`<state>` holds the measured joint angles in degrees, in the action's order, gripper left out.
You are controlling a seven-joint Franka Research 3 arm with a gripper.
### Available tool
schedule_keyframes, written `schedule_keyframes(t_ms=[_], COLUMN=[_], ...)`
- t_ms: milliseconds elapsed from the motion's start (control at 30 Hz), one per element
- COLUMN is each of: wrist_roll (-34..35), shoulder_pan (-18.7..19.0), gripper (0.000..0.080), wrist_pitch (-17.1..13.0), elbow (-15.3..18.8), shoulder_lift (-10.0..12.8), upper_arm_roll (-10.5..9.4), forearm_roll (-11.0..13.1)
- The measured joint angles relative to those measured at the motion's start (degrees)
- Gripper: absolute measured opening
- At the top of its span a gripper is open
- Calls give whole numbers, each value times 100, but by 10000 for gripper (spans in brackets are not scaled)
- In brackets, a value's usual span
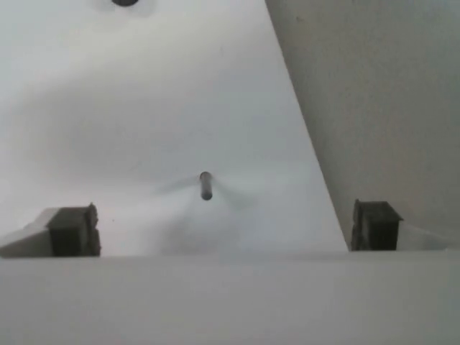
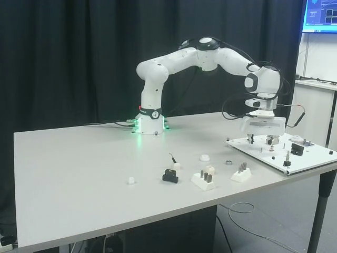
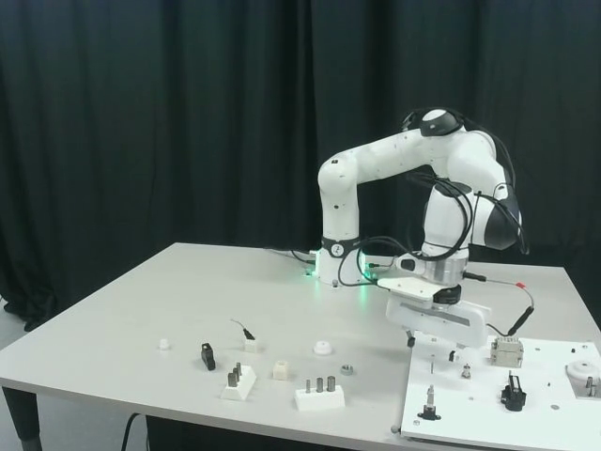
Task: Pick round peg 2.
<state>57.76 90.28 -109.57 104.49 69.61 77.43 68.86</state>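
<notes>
Round peg 2 (image 1: pixel 205 185) stands upright in the white board (image 1: pixel 144 108), centred below my end effector (image 1: pixel 223 228), whose fingers are spread wide and hold nothing. If I descend off-centre, a fingertip could strike the peg's top.

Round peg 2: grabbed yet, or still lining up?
Done: the gripper is over the white board, the round peg between its open fingers. In hand: nothing; the peg stands upright on the board, untouched. Left: descend, close, lift.
</notes>
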Motion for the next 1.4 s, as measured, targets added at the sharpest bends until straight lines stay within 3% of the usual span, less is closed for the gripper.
schedule_keyframes(t_ms=[733, 1400], wrist_roll=[277, 641], shoulder_pan=[-48, -686], gripper=[800, 800], wrist_pitch=[31, -526], elbow=[22, 7], shoulder_lift=[-17, -3], upper_arm_roll=[179, 248], forearm_roll=[-62, -193])
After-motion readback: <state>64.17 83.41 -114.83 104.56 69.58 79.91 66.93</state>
